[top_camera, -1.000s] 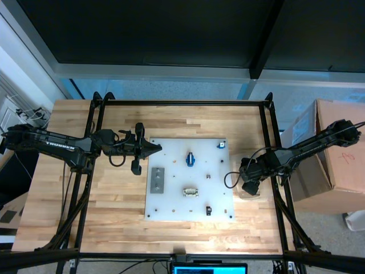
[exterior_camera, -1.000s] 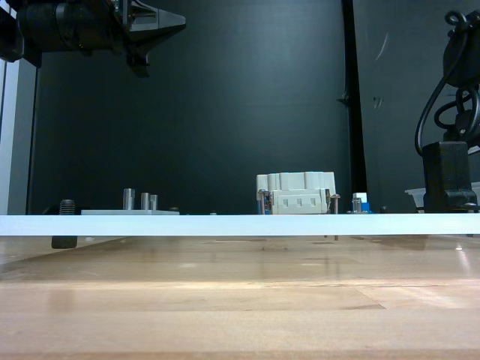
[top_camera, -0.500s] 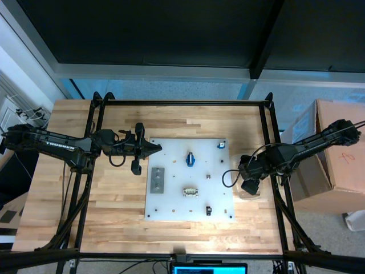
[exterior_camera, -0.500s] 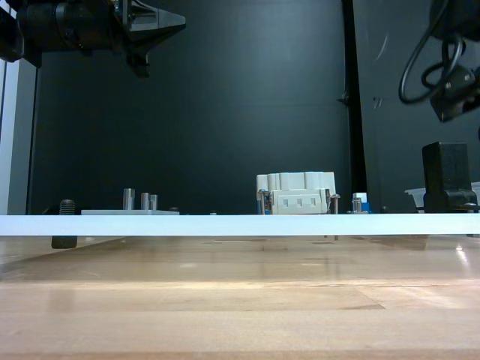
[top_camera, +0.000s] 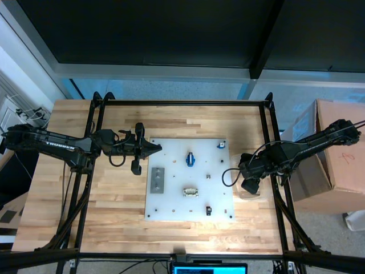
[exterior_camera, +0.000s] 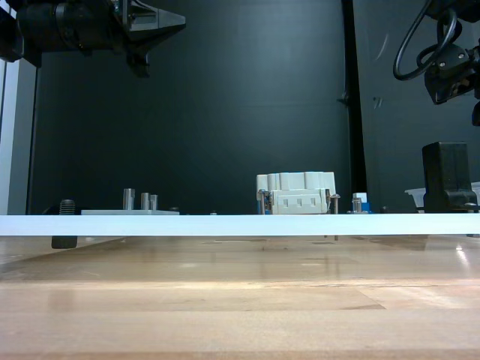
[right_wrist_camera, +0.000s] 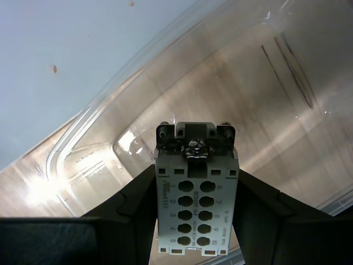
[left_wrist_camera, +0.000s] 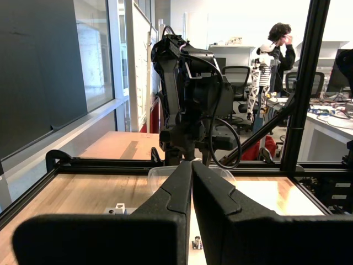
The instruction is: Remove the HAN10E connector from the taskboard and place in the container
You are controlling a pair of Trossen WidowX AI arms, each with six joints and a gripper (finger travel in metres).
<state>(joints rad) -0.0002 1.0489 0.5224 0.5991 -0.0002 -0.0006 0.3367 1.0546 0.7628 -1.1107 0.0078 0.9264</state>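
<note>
HAN10E connector (right_wrist_camera: 196, 205) is clamped by right gripper (right_wrist_camera: 196, 229) above container (right_wrist_camera: 59, 150), likely for release; left gripper (left_wrist_camera: 191, 168) is closed, well apart.

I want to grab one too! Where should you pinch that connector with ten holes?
Probably its two long flat sides, coming from the end opposite the screw: they're parallel. The right gripper holds the HAN10E connector that way above the container. The left gripper, shut, hovers by the far left corner of the taskboard.
</note>
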